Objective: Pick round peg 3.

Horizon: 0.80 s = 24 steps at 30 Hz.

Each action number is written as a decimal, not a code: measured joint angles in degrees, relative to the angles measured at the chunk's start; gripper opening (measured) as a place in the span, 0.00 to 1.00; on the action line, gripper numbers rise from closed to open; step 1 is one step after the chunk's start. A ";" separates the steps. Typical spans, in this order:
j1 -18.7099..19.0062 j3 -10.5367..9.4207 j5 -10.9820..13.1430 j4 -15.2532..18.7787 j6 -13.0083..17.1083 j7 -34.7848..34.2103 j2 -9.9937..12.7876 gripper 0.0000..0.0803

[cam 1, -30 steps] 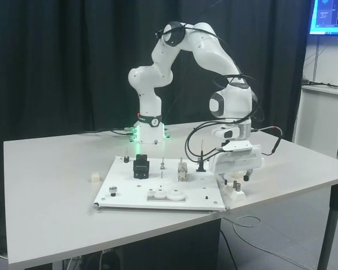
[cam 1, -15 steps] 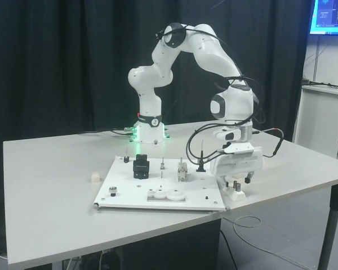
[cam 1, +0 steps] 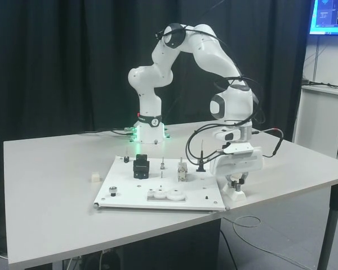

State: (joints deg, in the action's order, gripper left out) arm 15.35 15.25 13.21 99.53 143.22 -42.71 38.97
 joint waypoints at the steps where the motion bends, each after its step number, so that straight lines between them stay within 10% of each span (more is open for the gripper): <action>1: -0.02 0.00 0.00 -0.05 -0.04 0.00 0.00 0.38; 6: -0.13 0.00 0.00 -0.39 -0.62 0.00 0.00 0.38; 7: -0.16 0.00 0.00 -0.49 -0.81 0.00 0.00 0.18; 24: -0.99 0.09 0.00 -3.17 -4.22 0.00 -0.02 0.13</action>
State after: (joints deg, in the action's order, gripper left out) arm 14.36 15.34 13.21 96.35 139.00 -42.70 38.95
